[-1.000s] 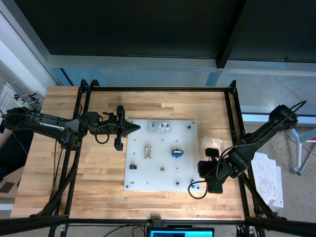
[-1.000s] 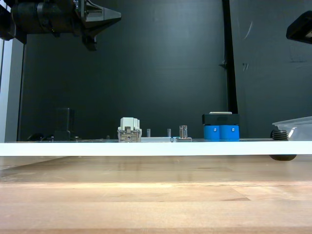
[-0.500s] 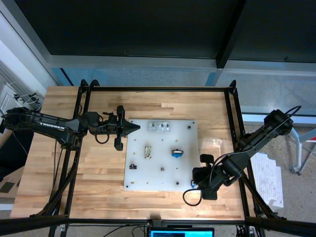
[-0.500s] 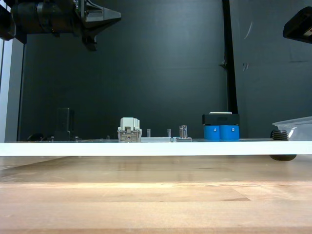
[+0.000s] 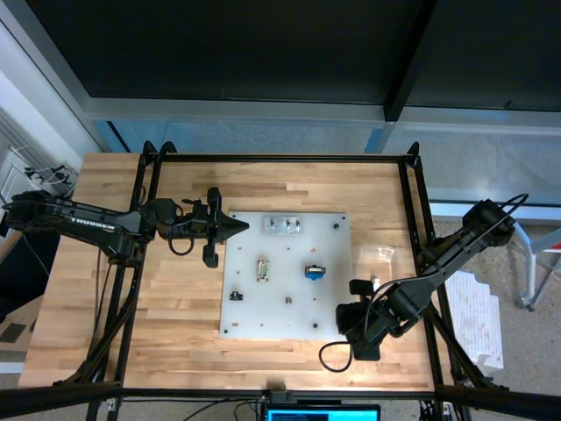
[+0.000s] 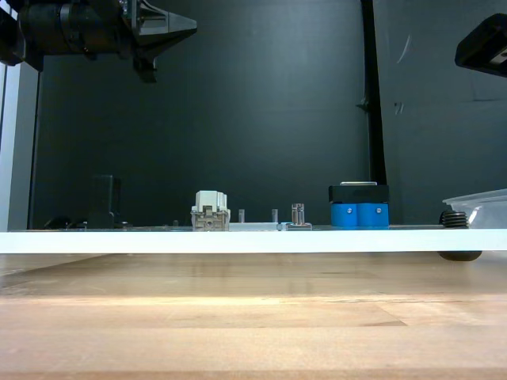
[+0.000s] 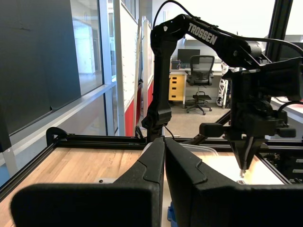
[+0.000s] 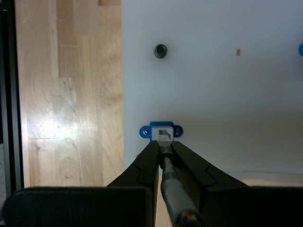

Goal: Pick the RJ45 connector and install on taskboard

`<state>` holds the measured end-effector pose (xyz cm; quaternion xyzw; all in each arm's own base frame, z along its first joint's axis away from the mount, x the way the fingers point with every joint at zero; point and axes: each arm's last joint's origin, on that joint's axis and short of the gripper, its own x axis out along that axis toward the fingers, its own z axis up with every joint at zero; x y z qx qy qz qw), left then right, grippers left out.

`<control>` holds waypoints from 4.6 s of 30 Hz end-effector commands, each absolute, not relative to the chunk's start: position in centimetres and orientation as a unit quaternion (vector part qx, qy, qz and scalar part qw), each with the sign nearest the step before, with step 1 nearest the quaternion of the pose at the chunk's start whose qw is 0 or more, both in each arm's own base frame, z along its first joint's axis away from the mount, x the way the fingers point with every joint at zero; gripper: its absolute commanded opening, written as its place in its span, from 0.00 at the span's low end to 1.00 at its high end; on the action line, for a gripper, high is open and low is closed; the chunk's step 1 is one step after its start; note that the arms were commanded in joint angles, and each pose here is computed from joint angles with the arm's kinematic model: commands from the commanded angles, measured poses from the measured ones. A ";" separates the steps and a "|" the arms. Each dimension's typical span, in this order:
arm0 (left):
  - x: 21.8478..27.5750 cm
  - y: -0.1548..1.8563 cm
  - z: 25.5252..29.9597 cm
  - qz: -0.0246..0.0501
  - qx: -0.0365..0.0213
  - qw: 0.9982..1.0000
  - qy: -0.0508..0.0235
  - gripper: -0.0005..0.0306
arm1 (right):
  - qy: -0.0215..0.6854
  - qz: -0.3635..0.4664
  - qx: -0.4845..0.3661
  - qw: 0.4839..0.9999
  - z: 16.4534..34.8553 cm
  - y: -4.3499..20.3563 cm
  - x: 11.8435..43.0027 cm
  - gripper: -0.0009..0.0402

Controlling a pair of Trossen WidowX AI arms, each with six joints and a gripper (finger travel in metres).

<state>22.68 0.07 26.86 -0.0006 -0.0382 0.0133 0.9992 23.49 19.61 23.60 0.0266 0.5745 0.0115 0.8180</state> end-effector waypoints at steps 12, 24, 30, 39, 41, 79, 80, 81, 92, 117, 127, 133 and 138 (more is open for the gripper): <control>22.69 0.08 26.85 0.014 -0.001 0.999 -0.038 0.02 | 0.581 0.011 0.015 0.813 23.0 19.7 23.8 0.02; 22.69 0.07 26.85 0.013 -0.001 0.999 -0.038 0.02 | 0.582 0.014 0.011 0.813 22.8 19.7 23.9 0.02; 22.69 0.08 26.85 0.014 0.000 0.999 -0.038 0.02 | 0.582 0.014 0.008 0.813 22.7 19.7 23.9 0.02; 22.69 0.07 26.85 0.013 -0.001 0.999 -0.038 0.02 | 0.582 0.014 0.003 0.813 22.6 19.6 23.9 0.02; 22.69 0.08 26.85 0.014 -0.001 0.999 -0.038 0.02 | 0.582 0.014 0.004 0.813 22.6 19.6 23.9 0.02; 22.69 0.08 26.85 0.014 0.000 0.999 -0.038 0.02 | 0.581 0.018 0.007 0.814 22.0 19.6 23.9 0.02; 22.69 0.07 26.85 0.013 -0.001 0.999 -0.038 0.02 | 0.580 0.019 0.008 0.815 21.9 19.6 23.9 0.02; 22.68 0.07 26.86 0.013 -0.001 0.999 -0.038 0.02 | 0.579 0.019 0.009 0.815 21.9 19.6 23.9 0.02; 22.69 0.07 26.85 0.013 -0.001 0.999 -0.038 0.02 | 0.580 0.019 0.008 0.815 21.2 19.5 23.7 0.02; 22.69 0.07 26.85 0.013 0.000 0.999 -0.038 0.02 | 0.576 0.021 0.015 0.817 21.1 19.6 23.7 0.02; 22.69 0.08 26.85 0.014 -0.001 0.999 -0.038 0.02 | 0.573 0.021 0.017 0.819 21.2 19.6 23.8 0.25; 22.69 0.07 26.85 0.013 -0.001 0.999 -0.038 0.02 | 0.566 0.025 0.022 0.824 21.8 19.5 23.6 0.38; 22.68 0.08 26.86 0.014 -0.001 0.999 -0.038 0.02 | 0.554 0.033 0.032 0.831 22.9 19.2 23.2 0.46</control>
